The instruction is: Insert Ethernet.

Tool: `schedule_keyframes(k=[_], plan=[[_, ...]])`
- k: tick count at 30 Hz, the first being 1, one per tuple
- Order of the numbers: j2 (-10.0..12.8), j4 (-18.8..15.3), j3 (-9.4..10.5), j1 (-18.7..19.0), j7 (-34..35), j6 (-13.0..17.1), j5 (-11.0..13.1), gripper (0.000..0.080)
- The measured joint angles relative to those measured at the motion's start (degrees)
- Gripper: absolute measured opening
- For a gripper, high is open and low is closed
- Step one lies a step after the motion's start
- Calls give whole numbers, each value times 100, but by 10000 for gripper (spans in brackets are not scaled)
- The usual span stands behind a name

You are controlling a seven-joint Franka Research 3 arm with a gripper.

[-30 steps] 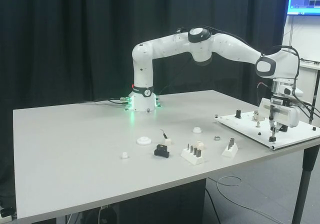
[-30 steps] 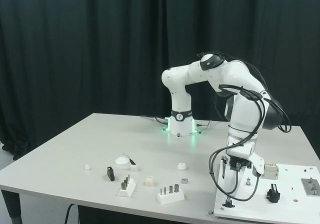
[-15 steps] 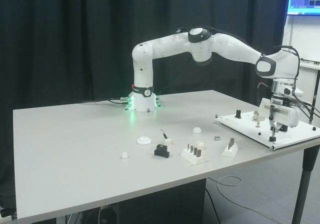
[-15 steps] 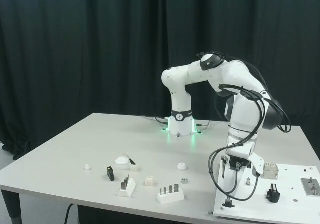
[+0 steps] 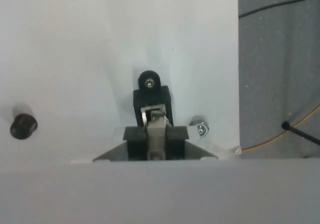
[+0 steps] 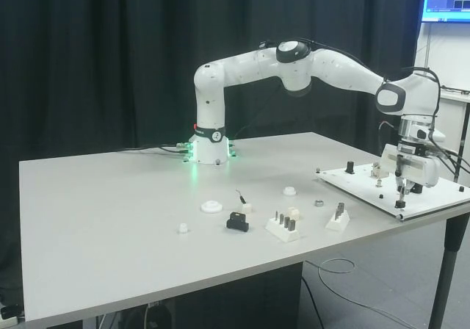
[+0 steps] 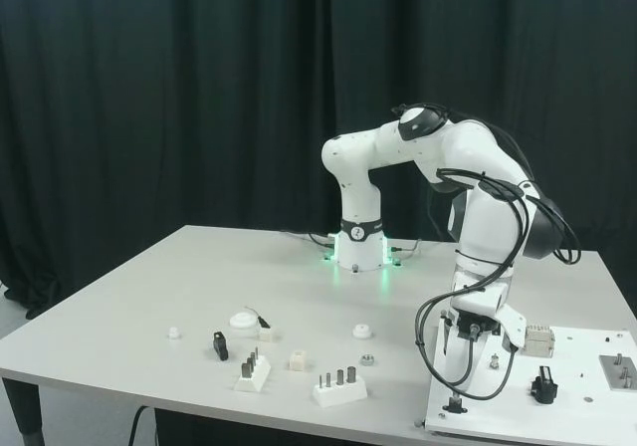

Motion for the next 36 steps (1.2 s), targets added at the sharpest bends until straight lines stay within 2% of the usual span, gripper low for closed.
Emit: schedule_keyframes(k=[24,36], plan=[[-3,1,1,-6,6,-15,-26,72],[-3,10,2,-6,438,-49,-27,72]])
